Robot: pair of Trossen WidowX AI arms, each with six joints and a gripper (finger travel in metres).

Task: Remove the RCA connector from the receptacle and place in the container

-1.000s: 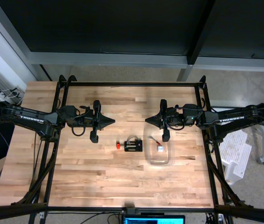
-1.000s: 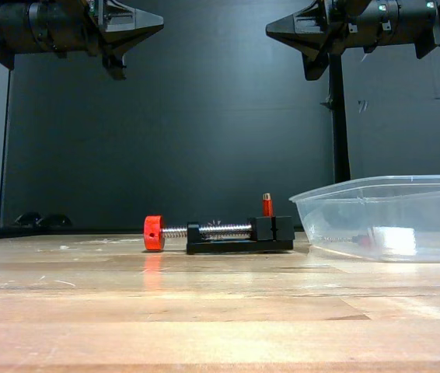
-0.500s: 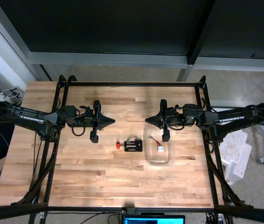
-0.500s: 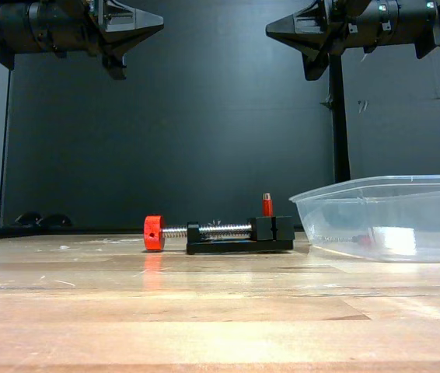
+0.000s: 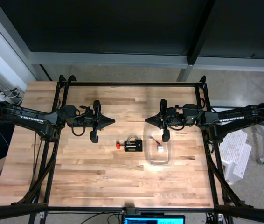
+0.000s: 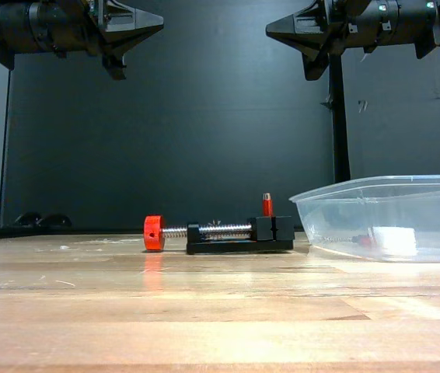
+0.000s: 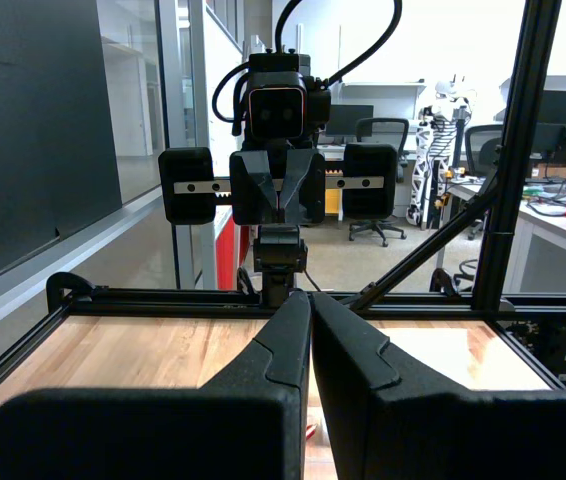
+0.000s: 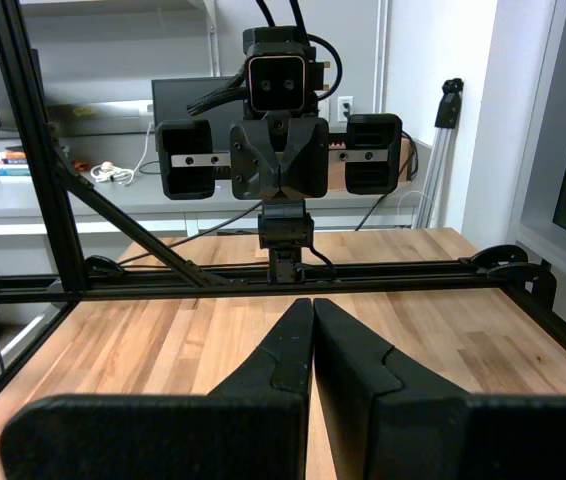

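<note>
While the RCA connector (image 6: 267, 204) stood upright in the receptacle (image 6: 276, 230) just beside the container (image 6: 375, 183), seemingly not yet pulled, the left gripper (image 7: 310, 300) and right gripper (image 8: 313, 303) hung clenched and empty, apparently parked high above the table (image 5: 99, 182).

Left gripper (image 5: 113, 122), right gripper (image 5: 146, 121); aloft (closed)

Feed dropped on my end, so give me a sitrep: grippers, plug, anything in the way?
Left gripper and right gripper shut, parked high. Red plug lies in the tub beside a white cube. Red stub upright on the clamp. Nothing blocks the tub.
</note>
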